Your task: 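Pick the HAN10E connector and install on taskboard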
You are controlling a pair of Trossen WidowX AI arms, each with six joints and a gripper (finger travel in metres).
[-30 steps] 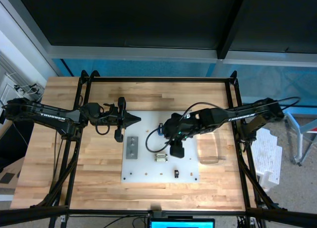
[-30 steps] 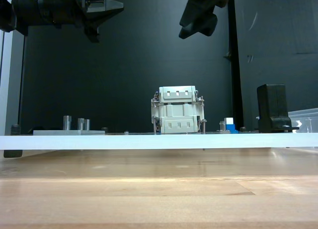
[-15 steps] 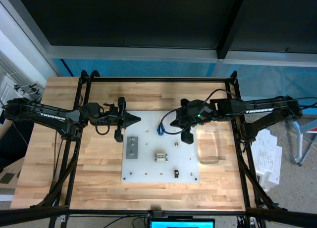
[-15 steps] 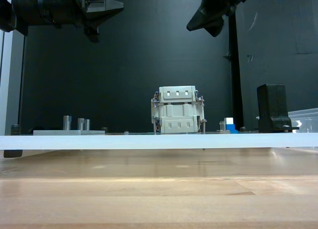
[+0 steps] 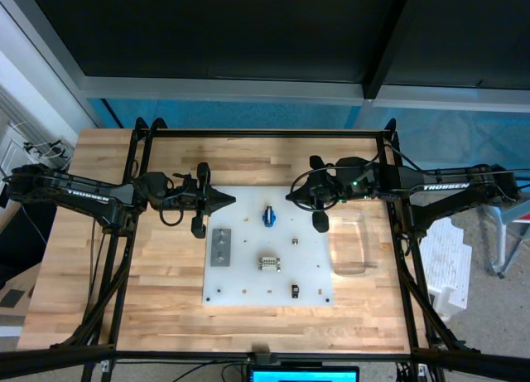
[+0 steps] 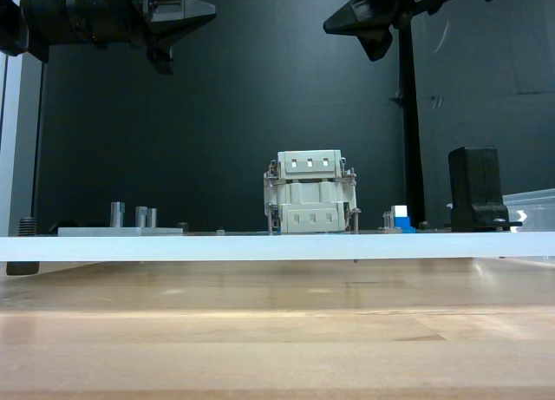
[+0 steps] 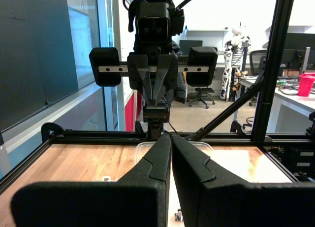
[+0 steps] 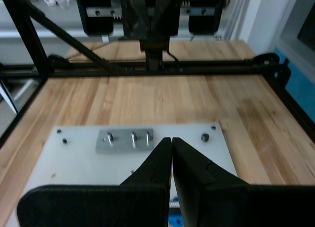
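Right jaws retreated — shut, empty, far from HAN10E connector (image 5: 267,264); left jaws shut at taskboard (image 5: 240,276) edge.

I am holding the left gripper (image 5: 232,200) raised and level, pointing inward, its fingers pressing together. The right gripper (image 5: 289,197) is hovering about as high, fingers likewise meeting, facing the left one, tips well apart.

Matt white plastic taskboard (image 5: 240,276), brushed-metal block (image 5: 221,247), smooth wood table (image 5: 166,292).
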